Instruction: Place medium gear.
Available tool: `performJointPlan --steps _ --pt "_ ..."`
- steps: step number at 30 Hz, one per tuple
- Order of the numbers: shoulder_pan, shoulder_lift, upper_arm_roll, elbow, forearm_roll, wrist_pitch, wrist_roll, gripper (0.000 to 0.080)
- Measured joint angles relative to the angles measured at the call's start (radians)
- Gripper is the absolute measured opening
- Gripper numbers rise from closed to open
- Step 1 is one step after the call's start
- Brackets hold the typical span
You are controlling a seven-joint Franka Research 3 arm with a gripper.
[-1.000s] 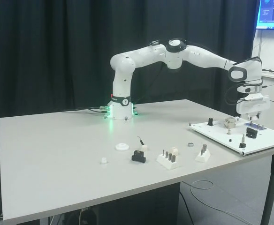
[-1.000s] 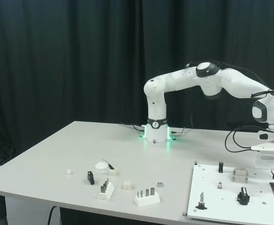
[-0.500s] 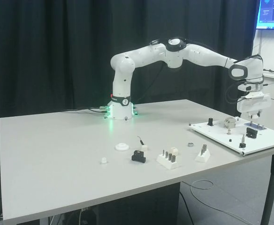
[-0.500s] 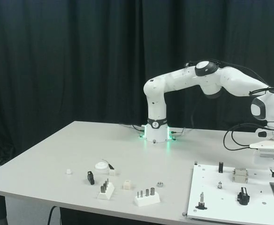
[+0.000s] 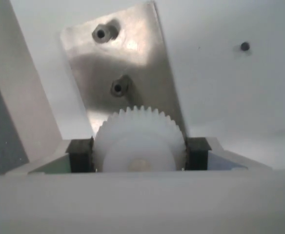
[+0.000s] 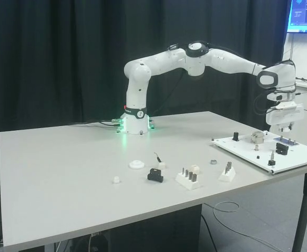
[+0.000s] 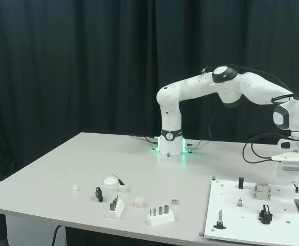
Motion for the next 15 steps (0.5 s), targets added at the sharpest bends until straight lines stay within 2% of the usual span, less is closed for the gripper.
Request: performJointPlan --steps 6,15 --pt "-0.006 0.0 -0.028 0.0 -0.033 -0.032 -0.024 0.0397" --pt "-0.026 0.0 -0.096 -0.001 -0.102 -0.152 -0.094 0.0397"
